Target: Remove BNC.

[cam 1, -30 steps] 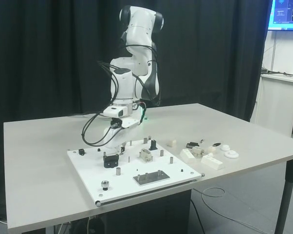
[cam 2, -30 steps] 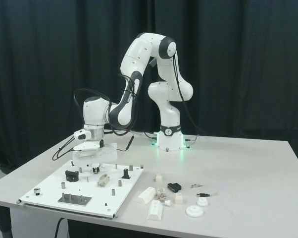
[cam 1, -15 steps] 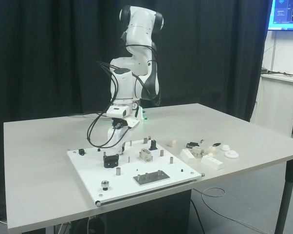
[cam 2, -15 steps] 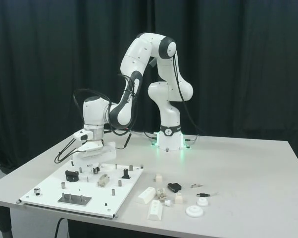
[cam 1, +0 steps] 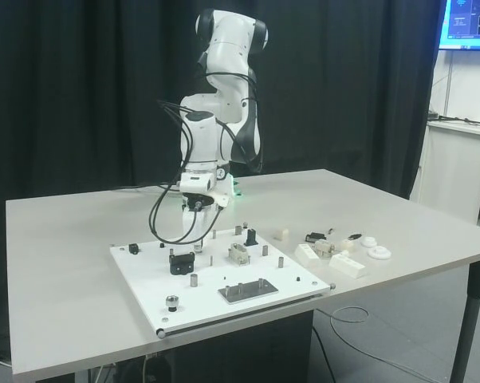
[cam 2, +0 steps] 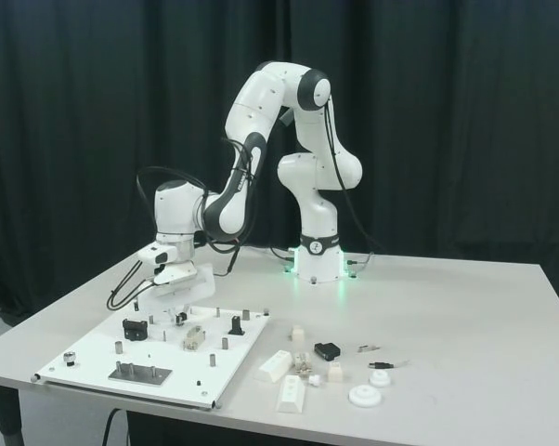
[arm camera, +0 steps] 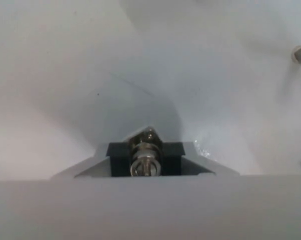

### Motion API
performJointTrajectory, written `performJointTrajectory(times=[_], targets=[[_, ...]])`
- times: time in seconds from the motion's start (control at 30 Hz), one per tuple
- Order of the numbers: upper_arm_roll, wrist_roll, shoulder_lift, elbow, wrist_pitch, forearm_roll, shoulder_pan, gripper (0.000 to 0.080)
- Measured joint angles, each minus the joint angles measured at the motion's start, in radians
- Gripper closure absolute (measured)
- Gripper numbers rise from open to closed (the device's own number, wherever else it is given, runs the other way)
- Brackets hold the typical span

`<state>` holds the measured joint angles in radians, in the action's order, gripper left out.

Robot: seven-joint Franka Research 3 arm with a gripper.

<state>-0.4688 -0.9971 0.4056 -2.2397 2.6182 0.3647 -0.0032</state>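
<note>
— One question: where's the BNC (arm camera: 145,159)?

— On my wrist view it's dead centre, metal barrel between the black pads, so I read the end effector (cam 1: 197,209) as clenched on it.

— And across the bench (cam 1: 64,239)?

— Leftmost, the white board (cam 1: 144,279) with its pegs. Over its far edge hangs the end effector, tilted, clear of the board. Further right, I've got loose white parts (cam 1: 336,255) lying near the bench edge.

Loose white blocks (cam 1: 329,257), two white discs (cam 1: 375,247).
</note>
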Motion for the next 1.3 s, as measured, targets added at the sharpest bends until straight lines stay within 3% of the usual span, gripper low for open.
performJointTrajectory(times=[0.57, 1.3], targets=[[-0.005, -0.096, 0.005, 0.017, -0.033, 0.0, 0.0, 0.0682], [-0.005, -0.213, 0.006, 0.019, -0.036, -0.002, 0.0, 0.0682]])
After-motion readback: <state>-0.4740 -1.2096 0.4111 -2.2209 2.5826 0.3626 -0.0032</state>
